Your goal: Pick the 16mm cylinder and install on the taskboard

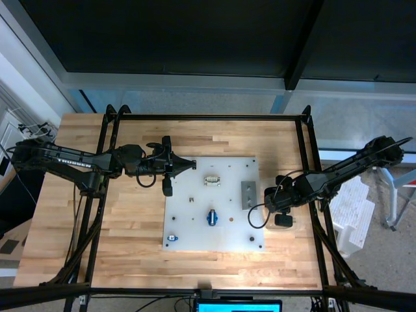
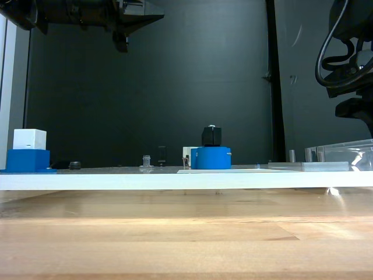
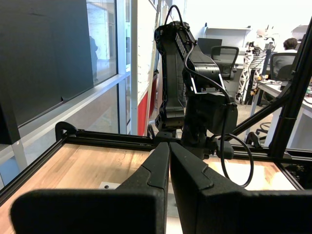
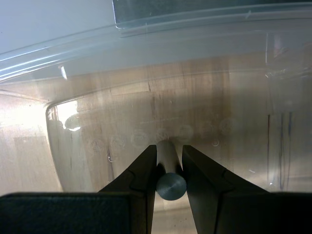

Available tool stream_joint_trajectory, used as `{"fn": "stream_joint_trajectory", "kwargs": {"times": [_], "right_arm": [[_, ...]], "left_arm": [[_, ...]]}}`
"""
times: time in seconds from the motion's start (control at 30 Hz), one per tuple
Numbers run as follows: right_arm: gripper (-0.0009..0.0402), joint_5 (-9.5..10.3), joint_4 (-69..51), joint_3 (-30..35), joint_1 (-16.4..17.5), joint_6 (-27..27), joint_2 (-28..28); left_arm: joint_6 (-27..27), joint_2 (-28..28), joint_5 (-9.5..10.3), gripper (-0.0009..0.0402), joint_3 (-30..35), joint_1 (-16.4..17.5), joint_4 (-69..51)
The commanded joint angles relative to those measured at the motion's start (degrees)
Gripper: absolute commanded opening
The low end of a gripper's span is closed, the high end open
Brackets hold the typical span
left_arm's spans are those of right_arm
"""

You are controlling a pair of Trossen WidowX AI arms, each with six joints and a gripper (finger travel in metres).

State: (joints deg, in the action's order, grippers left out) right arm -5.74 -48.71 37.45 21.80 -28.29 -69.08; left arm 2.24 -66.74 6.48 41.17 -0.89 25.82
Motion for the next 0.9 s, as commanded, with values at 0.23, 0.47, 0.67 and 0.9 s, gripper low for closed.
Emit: {"fn": "stream_joint_trajectory", "kwargs": {"times": [0.23,0.47,0.67,0.9], "right_arm": [[0.0002,0.02,-0.02,0.02,0.0,-0.26,-0.02],[0.0,1.27,-0.22,1.01,0.0,-0.39,-0.02],[0.0,1.27,-1.73,2.58,-0.02,-0.39,-0.02],[0.0,1.27,-3.82,4.0,-0.02,-0.35,0.0]], "left_arm": [[-0.02,0.0,0.0,0.0001,0.02,0.02,0.0],[0.0,0.0,0.0,0.0001,0.02,0.02,0.0],[-0.02,0.0,0.0,0.0001,0.02,0.02,0.02],[-0.02,0.0,0.0,0.0001,0.02,0.02,0.02]]}}
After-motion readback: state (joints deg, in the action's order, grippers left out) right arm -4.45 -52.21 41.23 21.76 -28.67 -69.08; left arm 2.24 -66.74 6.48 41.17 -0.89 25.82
